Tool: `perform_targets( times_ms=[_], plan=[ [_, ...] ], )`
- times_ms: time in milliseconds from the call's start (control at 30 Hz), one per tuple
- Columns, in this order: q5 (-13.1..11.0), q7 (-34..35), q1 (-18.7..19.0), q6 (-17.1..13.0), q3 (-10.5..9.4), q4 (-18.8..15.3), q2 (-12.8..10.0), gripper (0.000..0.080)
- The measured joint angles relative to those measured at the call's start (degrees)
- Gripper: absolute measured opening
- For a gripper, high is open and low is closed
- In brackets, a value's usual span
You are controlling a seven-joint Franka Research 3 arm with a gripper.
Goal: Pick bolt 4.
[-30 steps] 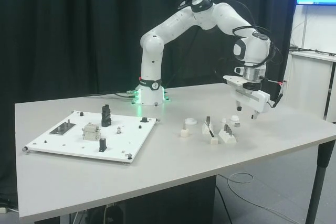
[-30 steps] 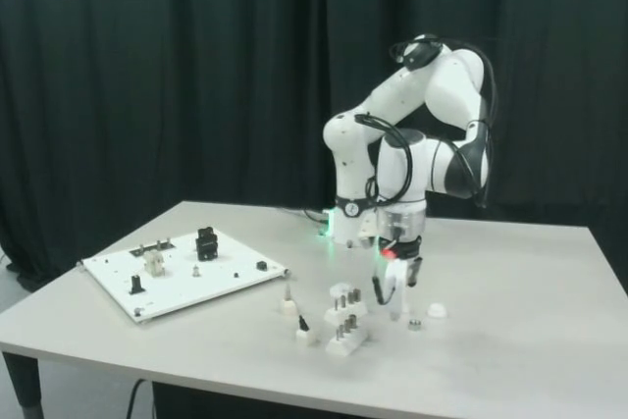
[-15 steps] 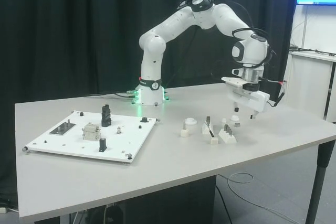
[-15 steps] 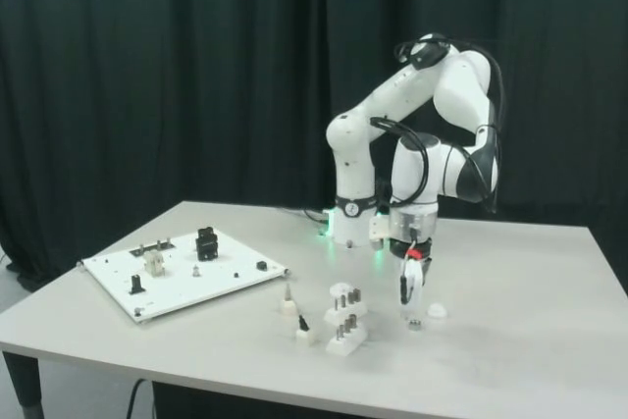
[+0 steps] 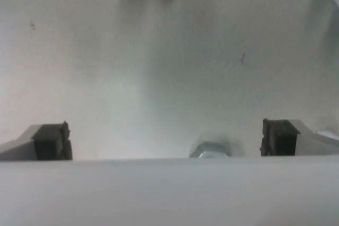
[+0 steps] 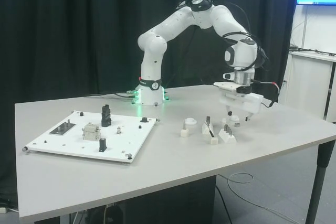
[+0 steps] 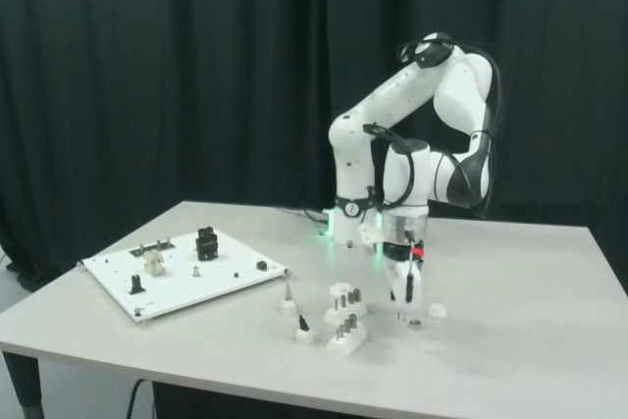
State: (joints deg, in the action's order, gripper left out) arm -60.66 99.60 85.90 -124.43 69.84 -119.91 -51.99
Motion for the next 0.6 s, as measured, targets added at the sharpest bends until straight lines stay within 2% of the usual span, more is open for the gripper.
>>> perform_targets(
  times_ms=[133, 267, 600],
  plan=[
    [-2.9, -5.2, 0.3, -0.2, 0.06, -1.3, 0.0, 0.08],
    [-4.7, -8.6, 0.3, -0.2, 0.06, -1.9, 0.0, 0.08],
    [-5.3, -9.7, 1.0, -0.1, -0.4, -2.2, -0.1, 0.08]
  ],
)
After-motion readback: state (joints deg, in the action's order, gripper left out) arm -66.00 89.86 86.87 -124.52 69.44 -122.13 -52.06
